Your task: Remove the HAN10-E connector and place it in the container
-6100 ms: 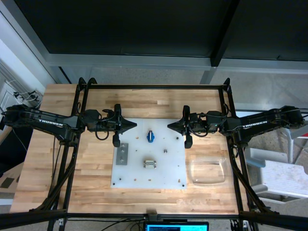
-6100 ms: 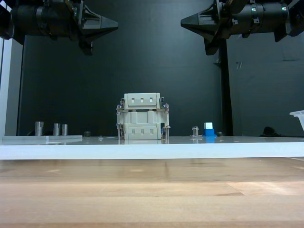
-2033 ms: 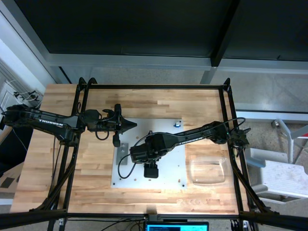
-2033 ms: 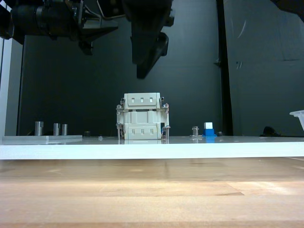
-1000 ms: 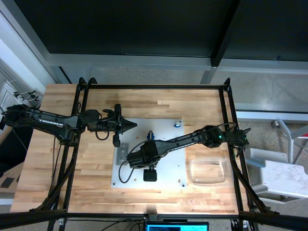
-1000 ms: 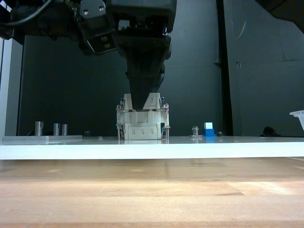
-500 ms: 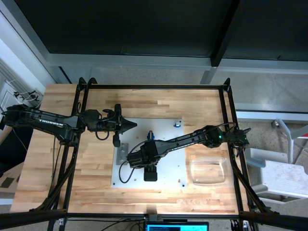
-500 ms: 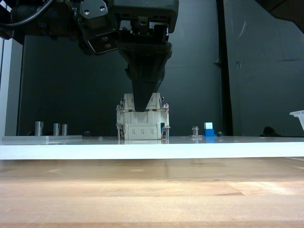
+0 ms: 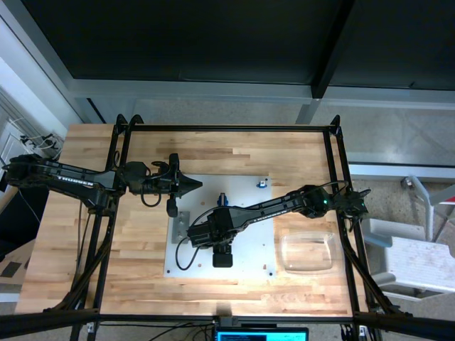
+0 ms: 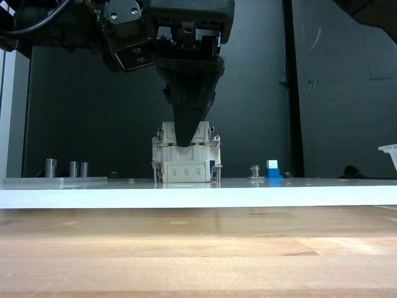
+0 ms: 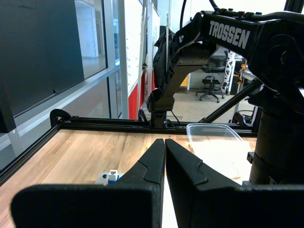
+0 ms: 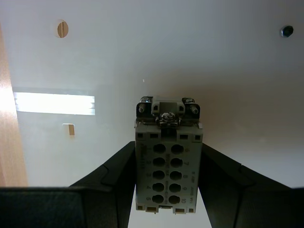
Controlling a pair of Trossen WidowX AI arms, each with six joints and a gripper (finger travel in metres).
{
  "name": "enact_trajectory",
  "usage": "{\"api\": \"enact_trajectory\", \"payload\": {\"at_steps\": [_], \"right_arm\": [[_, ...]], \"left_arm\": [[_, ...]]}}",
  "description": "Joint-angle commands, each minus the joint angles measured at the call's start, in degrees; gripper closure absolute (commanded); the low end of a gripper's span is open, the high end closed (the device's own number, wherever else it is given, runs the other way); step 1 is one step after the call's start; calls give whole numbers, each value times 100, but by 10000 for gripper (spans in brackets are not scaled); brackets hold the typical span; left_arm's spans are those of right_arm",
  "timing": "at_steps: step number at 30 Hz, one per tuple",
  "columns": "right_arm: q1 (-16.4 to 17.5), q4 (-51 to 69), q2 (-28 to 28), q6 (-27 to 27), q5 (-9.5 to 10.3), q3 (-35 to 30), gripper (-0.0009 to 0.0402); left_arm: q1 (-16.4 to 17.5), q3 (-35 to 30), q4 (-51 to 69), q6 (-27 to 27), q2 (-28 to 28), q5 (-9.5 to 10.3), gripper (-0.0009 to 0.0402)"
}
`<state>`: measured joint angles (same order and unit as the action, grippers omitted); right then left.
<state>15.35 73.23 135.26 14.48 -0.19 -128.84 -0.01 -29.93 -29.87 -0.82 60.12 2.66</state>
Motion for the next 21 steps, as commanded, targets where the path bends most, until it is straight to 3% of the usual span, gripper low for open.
{"api": "enact_trajectory", "payload": {"at_steps": [1,21], "right_arm": [[2,-17,-74,-7,2,-4,388],[33,490,-516,136,-24,-4,391]], "left_arm": [[2,-2,0,2,0,-2,393],[2,-2,0,2,0,-2,393]]}}
